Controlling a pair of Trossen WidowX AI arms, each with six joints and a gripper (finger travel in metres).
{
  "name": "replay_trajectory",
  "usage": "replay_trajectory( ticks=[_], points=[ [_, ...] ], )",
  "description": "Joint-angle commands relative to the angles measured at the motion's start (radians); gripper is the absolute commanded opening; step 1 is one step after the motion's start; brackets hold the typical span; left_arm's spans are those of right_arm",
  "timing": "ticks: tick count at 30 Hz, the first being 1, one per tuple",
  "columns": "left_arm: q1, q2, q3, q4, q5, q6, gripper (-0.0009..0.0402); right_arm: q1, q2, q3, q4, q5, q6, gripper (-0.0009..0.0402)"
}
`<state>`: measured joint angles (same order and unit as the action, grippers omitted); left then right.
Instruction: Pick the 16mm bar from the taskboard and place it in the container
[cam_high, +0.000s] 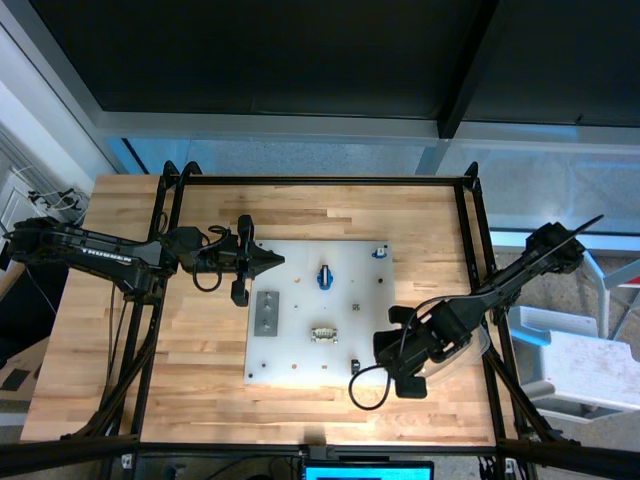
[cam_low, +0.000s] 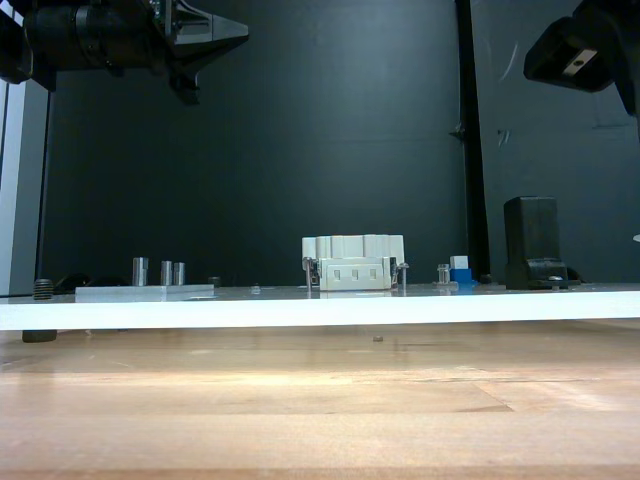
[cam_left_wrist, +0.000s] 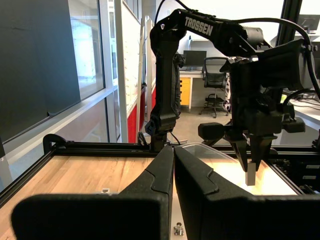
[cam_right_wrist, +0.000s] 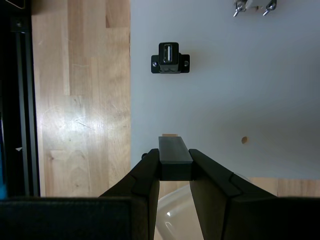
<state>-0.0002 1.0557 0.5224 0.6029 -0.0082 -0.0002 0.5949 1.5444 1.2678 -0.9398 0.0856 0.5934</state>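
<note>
Right wrist view: the right gripper (cam_right_wrist: 175, 159) is clamped on the bar (cam_right_wrist: 175, 150), its fingers pressing two opposite flanks so the dark peg hangs square and cannot twist. Directly beneath the fingers curves the clear rim of the container (cam_right_wrist: 169, 210). On this evidence the carry is nearly done, and release should follow once the bar sits fully over the tray. Just beyond the fingertips lies the near edge of the board (cam_right_wrist: 225, 95), with a black socket (cam_right_wrist: 170, 58) farther ahead. High view: the left gripper (cam_high: 262, 258), fingers together and holding nothing, hovers across the board, well apart from the right gripper, probably parked to keep the path free.
</note>
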Motion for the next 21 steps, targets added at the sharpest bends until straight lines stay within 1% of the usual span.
replay_trajectory(
  ticks=[1,8,13,15,21],
  points=[
    [0.0,0.0,0.0,0.0,0.0,0.0,0.0,0.001,-0.001,0.0,-0.013,0.0,0.002,0.0008],
    [0.0,0.0,0.0,0.0,0.0,0.0,0.0,0.002,-0.007,0.0,-0.048,0.0,0.003,0.0008],
    [0.0,0.0,0.0,0.0,0.0,0.0,0.0,0.008,-0.026,-0.006,-0.1,0.001,0.04,0.0008],
    [0.0,0.0,0.0,0.0,0.0,0.0,0.0,0.008,-0.04,-0.017,-0.115,0.0,0.055,0.0008],
    [0.0,0.0,0.0,0.0,0.0,0.0,0.0,0.014,-0.073,-0.069,-0.113,0.001,0.055,0.0008]
  ],
)
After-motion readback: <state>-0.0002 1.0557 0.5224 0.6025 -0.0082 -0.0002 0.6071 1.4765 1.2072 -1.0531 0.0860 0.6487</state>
